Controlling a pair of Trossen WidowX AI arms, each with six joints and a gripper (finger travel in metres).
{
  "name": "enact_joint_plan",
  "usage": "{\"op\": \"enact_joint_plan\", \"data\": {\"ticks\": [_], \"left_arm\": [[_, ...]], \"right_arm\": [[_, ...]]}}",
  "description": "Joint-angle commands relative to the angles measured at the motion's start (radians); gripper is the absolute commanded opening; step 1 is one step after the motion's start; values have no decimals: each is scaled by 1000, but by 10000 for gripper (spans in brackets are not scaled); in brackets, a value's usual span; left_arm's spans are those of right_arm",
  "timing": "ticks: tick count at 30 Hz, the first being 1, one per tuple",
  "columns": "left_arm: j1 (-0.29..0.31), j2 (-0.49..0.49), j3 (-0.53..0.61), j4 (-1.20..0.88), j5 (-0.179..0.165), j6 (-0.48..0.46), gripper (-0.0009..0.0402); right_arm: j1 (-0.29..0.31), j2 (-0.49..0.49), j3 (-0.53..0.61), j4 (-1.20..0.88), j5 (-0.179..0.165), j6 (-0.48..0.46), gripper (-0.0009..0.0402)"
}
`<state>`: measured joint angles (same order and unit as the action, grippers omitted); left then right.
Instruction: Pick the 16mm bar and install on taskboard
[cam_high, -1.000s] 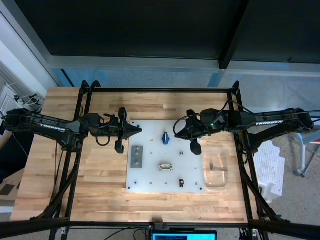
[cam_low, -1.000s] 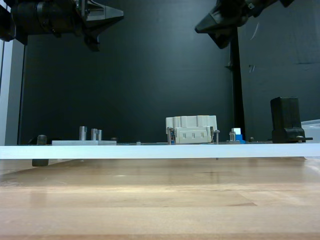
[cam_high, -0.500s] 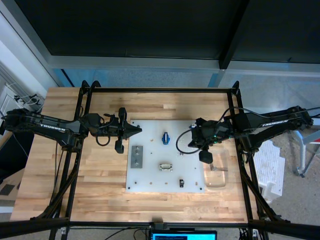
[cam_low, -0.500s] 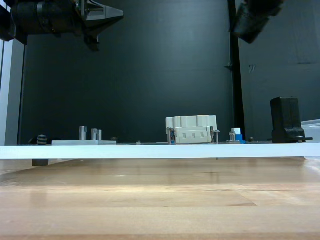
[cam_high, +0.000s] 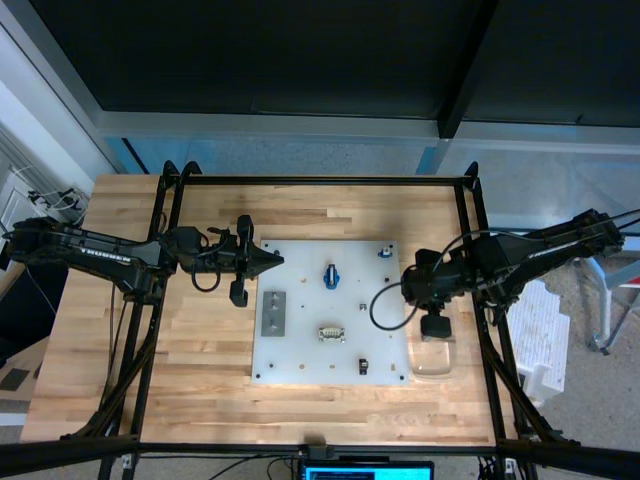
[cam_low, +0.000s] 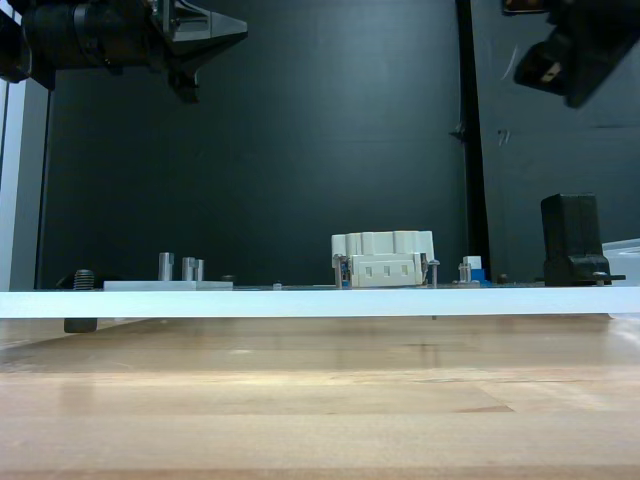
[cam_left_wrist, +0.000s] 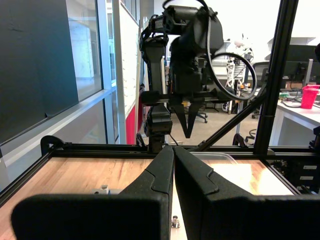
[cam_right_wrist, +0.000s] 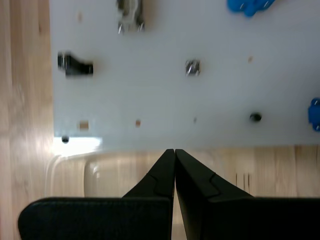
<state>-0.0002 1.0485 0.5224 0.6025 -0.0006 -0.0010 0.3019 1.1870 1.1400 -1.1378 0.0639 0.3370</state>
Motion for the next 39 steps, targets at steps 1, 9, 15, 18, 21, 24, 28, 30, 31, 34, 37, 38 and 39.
{"op": "enact_joint_plan", "data": {"ticks": [1, 9, 15, 18, 21, 24, 28, 30, 31, 34, 37, 38, 39], "left_arm": [[0, 0, 0, 0, 0, 0, 0], [0, 0, 0, 0, 0, 0, 0], [0, 0, 0, 0, 0, 0, 0], [0, 0, 0, 0, 0, 0, 0], [0, 0, 0, 0, 0, 0, 0], [0, 0, 0, 0, 0, 0, 0], [0, 0, 0, 0, 0, 0, 0], [0, 0, 0, 0, 0, 0, 0], [0, 0, 0, 0, 0, 0, 0], [0, 0, 0, 0, 0, 0, 0], [0, 0, 0, 0, 0, 0, 0], [0, 0, 0, 0, 0, 0, 0], [0, 0, 0, 0, 0, 0, 0]], "right_arm": [[21, 0, 2, -54, -2, 0, 0], [96, 0, 0, -149, -2, 42, 0], [151, 6, -1, -217, -3, 100, 0], [169, 22, -1, -231, -5, 121, 0], [185, 47, -1, -230, -4, 132, 0], [201, 62, -1, -228, -3, 155, 0], [218, 77, -2, -225, -4, 180, 0], [227, 89, -4, -224, -3, 182, 3], [233, 95, -5, -222, -4, 186, 7], [240, 119, -7, -220, -4, 198, 29], [244, 130, -10, -213, -4, 204, 67], [245, 130, -12, -207, -4, 209, 81], [246, 130, -15, -198, -3, 214, 95]]}}
